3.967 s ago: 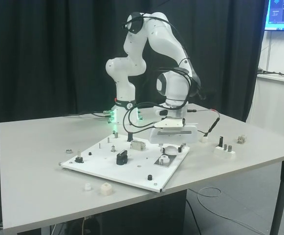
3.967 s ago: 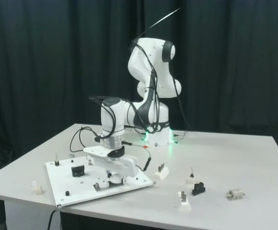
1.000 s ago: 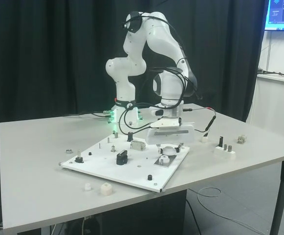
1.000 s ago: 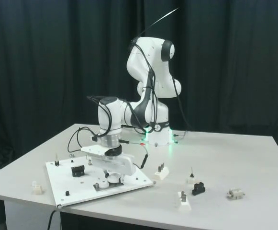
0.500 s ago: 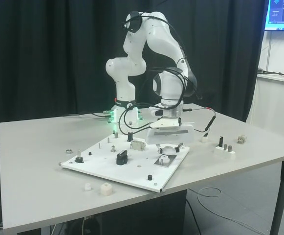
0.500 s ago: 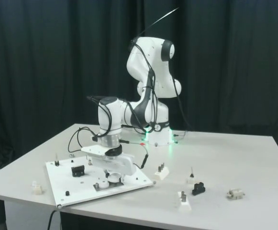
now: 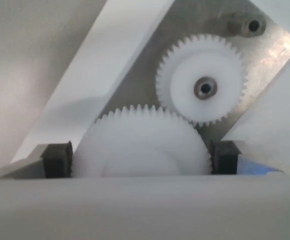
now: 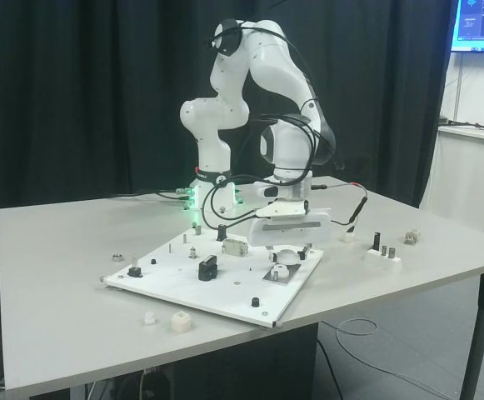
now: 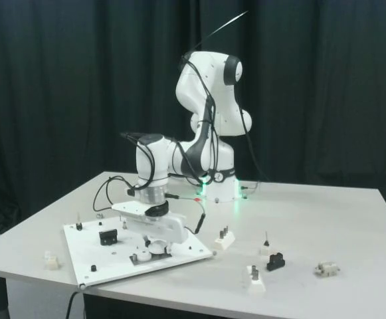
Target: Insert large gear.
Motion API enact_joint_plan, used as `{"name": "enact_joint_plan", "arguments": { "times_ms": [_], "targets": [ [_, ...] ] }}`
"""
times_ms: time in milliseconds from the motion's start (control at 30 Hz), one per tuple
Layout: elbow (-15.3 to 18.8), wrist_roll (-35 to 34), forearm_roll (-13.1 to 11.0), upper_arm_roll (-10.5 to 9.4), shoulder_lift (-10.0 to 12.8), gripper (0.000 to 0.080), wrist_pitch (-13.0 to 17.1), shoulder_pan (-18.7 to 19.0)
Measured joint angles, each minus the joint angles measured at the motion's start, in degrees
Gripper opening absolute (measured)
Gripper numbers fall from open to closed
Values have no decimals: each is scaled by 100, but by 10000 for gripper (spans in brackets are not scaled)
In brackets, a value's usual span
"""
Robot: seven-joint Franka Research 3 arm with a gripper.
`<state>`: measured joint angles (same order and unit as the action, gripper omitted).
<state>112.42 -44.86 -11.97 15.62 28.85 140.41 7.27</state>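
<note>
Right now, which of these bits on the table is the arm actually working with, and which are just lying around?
In use:
large gear, held in the gripper
smaller gear already on its peg
grey metal plate with the pegs
white board

Lying about:
small white blocks
black part
white holder

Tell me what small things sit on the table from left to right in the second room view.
White block → white board → gripper holding the large gear → white holder → black clip → small grey part.
</note>
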Motion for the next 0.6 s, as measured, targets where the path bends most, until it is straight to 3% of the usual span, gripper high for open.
{"name": "enact_joint_plan", "arguments": {
  "times_ms": [600],
  "targets": [
    [9, -10, -10, -11, -15, 597, -100, 6]
  ]
}}
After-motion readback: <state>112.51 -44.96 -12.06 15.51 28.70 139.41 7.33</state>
